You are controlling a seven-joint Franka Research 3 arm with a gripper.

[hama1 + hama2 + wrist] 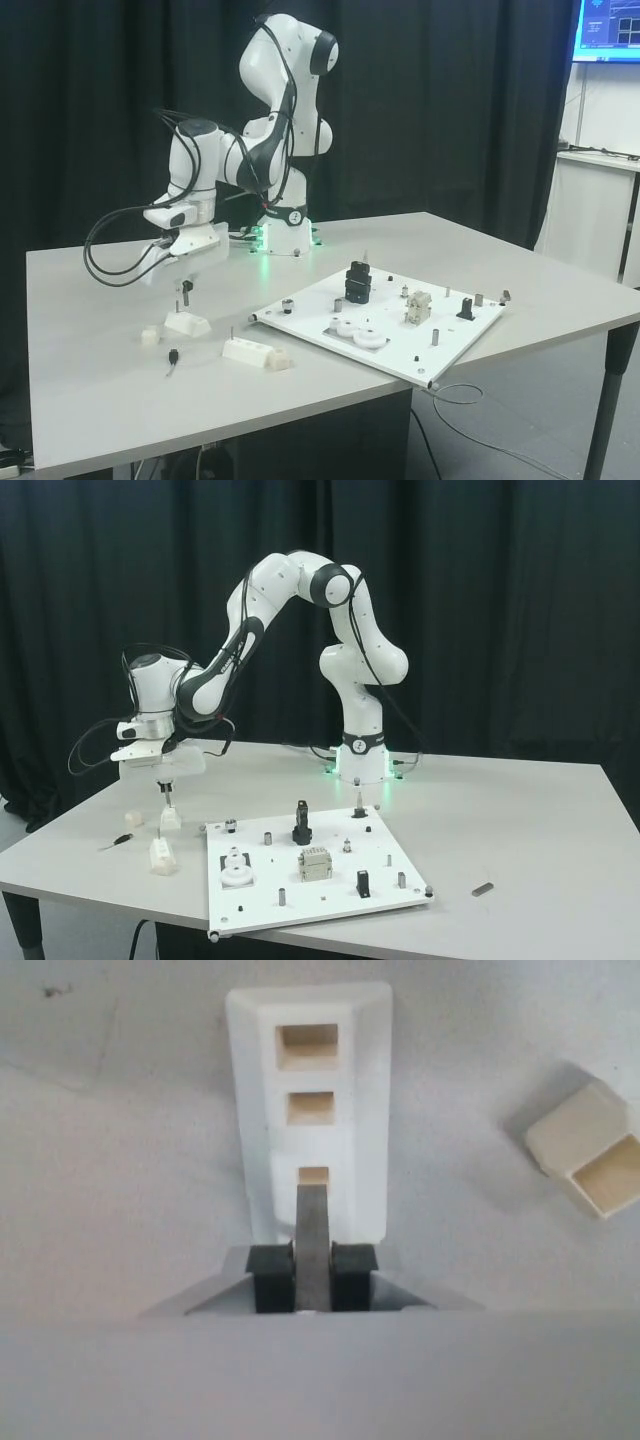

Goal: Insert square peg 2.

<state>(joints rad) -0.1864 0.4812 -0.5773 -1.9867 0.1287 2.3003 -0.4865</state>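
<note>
Wrist view: looks straight down past my fingertips, close to the table.
Room views: both distant, from opposite sides; share my arm and table.

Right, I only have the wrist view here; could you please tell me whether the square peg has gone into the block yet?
Observer: Not yet, as far as I can tell. In the first room view the square peg hangs upright in the gripper, and seems just clear of the top of the white block.
Operator: Thank you. Is anything lying close to that block that my view misses?
Observer: Yes, a second white block lies on the grey table, between your block and the white board.
</note>
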